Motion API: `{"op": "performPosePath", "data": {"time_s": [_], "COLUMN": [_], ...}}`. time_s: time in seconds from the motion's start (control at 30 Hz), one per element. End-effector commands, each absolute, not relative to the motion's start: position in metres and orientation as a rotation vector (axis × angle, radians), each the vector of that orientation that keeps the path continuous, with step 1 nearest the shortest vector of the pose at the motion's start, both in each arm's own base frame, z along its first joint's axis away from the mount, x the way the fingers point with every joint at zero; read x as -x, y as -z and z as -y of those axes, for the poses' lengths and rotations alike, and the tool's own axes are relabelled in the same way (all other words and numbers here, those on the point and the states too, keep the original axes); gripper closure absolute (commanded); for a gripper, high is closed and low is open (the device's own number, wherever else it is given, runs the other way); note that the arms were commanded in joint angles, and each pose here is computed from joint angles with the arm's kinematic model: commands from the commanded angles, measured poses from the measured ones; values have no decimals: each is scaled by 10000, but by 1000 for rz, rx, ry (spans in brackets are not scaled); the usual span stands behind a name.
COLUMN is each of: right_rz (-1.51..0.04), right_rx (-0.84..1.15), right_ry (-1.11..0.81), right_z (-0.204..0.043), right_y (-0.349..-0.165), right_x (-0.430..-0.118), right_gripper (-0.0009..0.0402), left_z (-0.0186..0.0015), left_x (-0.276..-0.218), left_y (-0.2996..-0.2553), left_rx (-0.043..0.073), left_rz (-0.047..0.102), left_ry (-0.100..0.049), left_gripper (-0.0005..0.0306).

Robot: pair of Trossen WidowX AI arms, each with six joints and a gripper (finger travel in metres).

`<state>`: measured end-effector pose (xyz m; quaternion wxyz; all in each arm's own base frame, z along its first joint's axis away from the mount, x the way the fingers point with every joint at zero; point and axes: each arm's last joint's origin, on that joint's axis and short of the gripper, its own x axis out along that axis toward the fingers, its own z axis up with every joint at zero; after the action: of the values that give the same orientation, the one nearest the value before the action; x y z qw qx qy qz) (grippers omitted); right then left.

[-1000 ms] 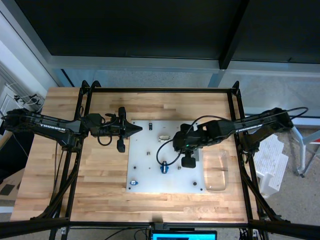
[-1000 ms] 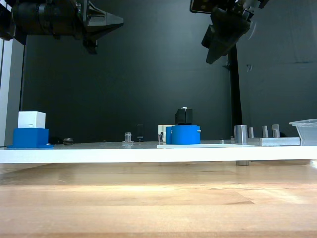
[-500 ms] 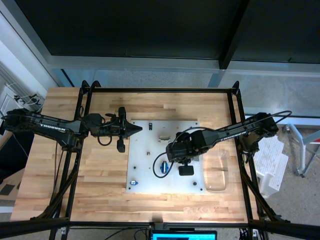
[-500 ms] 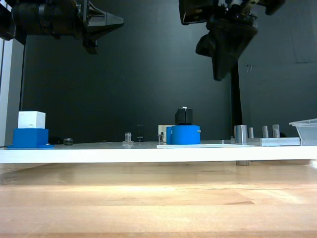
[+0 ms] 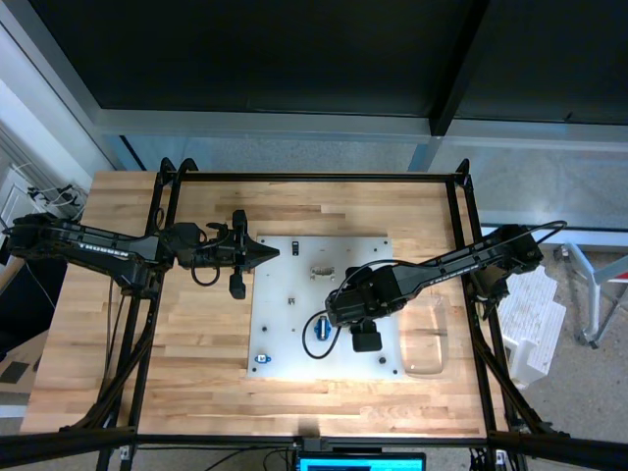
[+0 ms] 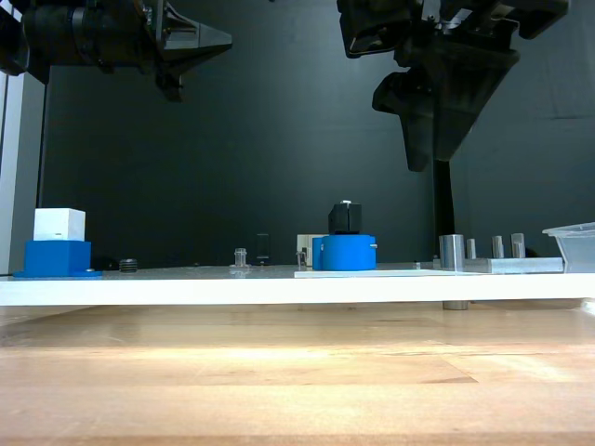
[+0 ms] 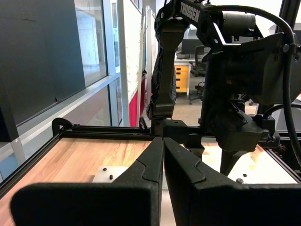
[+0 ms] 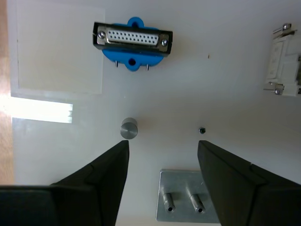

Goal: Remove the 16mm cylinder and place in the container

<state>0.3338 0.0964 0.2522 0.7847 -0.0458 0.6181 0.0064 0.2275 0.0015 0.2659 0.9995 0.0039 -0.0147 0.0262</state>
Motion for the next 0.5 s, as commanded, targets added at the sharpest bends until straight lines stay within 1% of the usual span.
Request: {"op": "performPosePath", "data": {"time_s": [0.03,0.3,0.5], "right_rz": [-1339,-1344,-1344], "right_rx": [104,103,94], "right_ry": [-17,-17,-11], "right_z": [-978,-1005,-1017], "right_y": [-2504,-2455,-2440], "right_x": [-3327,-3309,-3304], "right_gripper": [168,152,148], "left_z": [-16,-15,-16], "left_x": [-2275,-2275,-2275], "left_y": [-2658,-2658,-2658], "left_rx": [-8,-8,-8], "left_rz": [29,29,29], "left_ry": [-53,-52,-53], "left_gripper": [300,300,300]}}
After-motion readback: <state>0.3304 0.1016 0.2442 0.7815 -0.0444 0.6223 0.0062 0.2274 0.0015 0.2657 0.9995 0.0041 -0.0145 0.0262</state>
